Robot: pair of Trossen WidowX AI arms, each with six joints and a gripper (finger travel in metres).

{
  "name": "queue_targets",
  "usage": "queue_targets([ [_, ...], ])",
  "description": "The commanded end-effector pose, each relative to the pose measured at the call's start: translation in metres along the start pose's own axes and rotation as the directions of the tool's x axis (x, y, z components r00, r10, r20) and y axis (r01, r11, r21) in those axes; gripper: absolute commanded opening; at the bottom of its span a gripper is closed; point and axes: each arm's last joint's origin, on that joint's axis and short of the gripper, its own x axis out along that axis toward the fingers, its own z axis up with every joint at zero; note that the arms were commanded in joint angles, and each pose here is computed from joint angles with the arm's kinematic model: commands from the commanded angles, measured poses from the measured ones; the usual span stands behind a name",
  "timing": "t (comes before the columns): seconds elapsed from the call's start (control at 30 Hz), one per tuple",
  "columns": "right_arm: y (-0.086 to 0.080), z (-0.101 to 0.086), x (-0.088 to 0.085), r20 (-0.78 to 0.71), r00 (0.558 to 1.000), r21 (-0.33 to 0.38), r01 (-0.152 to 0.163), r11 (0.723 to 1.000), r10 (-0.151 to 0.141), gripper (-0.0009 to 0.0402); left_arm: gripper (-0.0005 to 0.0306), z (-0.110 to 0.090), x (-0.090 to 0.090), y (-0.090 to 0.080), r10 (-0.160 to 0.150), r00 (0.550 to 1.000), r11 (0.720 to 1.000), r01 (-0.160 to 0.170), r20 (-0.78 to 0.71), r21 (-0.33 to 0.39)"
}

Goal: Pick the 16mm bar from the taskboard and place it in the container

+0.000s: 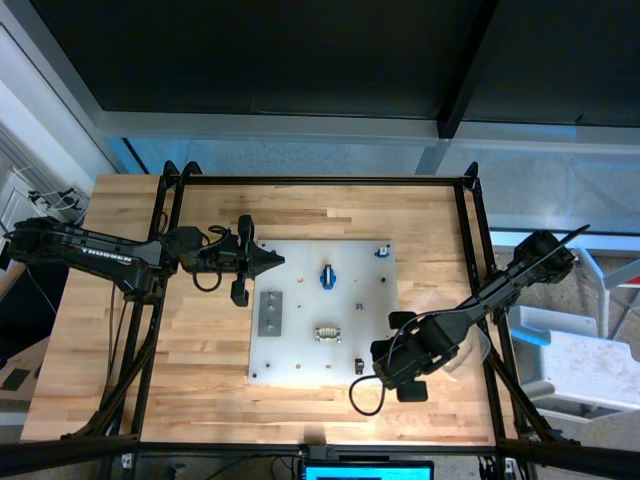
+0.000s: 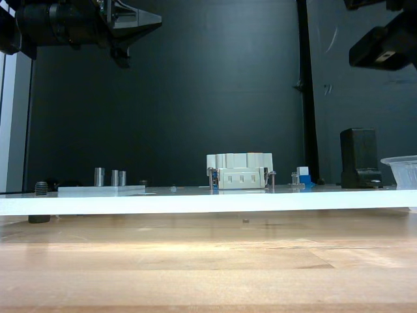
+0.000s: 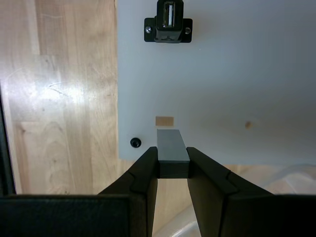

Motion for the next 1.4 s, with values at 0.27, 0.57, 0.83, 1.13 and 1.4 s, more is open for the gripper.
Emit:
queue_targets([
  [0.27, -0.004, -0.003, -0.031, 0.037, 0.999, 0.003, -0.023, 1.0, 0.023, 0.0013, 0.0, 0.0, 0.0, 0.0, 0.0, 1.0, 1.0, 0.0, 0.0, 0.0],
  [0.57, -0.006, -0.005, -0.034, 0.039, 0.999, 0.004, -0.023, 1.0, 0.023, 0.0013, 0.0, 0.0, 0.0, 0.0, 0.0, 1.0, 1.0, 0.0, 0.0, 0.0],
  [0.83, -0.007, -0.006, -0.034, 0.036, 0.999, 0.003, -0.02, 1.0, 0.02, 0.0013, 0.0, 0.0, 0.0, 0.0, 0.0, 1.0, 1.0, 0.0, 0.0, 0.0],
  [1.13, -0.013, -0.015, -0.032, 0.025, 1.0, 0.032, 0.014, 0.999, -0.015, 0.0013, 0.0, 0.0, 0.0, 0.0, 0.0, 1.0, 1.0, 0.0, 0.0, 0.0],
  [1.4, -0.027, -0.037, -0.031, 0.013, 1.0, 0.11, 0.021, 0.994, -0.023, 0.0013, 0.0, 0.0, 0.0, 0.0, 0.0, 1.0, 1.0, 0.0, 0.0, 0.0],
])
